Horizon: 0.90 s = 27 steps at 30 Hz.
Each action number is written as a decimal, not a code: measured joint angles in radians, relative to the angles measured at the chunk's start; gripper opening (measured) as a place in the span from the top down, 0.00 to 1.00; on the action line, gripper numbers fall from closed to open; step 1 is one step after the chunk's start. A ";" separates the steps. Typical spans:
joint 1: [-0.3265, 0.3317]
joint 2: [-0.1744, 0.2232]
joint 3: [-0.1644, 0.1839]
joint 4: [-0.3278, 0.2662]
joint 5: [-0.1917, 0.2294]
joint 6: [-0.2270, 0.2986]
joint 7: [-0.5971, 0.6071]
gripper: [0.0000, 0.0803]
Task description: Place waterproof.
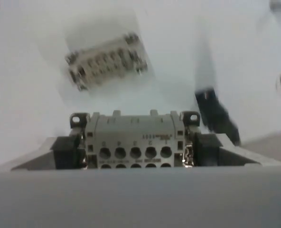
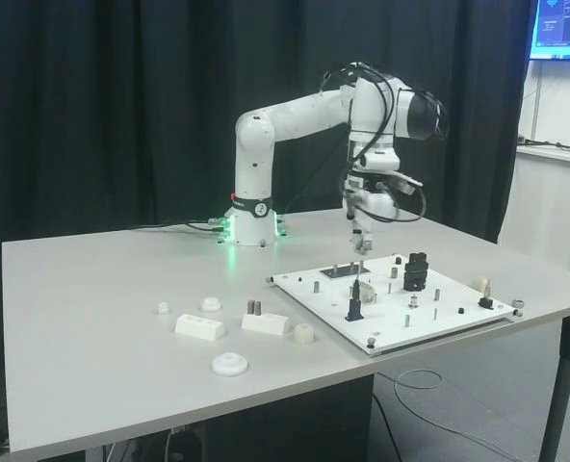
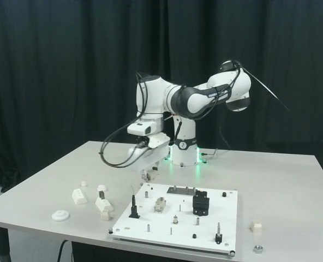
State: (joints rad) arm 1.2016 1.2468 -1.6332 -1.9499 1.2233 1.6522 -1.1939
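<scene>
The gripper is clamped on a grey, block-shaped multi-pin connector insert, with a row of round sockets across its face and a black screw lug at each upper corner; this looks to be the waterproof part the task names, and it sits squarely between the two dark fingers. In the room views the gripper hangs above the far edge of the white square assembly board, well clear of its surface, so the part is in the air, not yet set down. Directly below in the wrist view lies a second grey connector block of matching form fixed on the board, turned at an angle to the held one; in the second room view it shows as a small grey block near the board's middle. A tall black post-like fixture stands on the board close by. The step in hand appears to be the carry towards the mating block. The next move probably calls for turning the wrist until the held insert lines up with the block below, centring over it, then lowering straight so the pins meet without jamming, keeping clear of the black post. Loose white plastic parts lie on the grey table, left of the board in the first room view, well apart from the work.
</scene>
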 joint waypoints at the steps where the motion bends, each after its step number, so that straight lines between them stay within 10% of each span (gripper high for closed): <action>1: -0.005 0.003 0.000 -0.002 0.000 0.004 0.015 0.35; 27: -0.084 0.023 0.031 -0.105 -0.001 0.106 0.365 0.35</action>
State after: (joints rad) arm 1.1179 1.2697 -1.6019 -2.0547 1.2226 1.7578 -0.8293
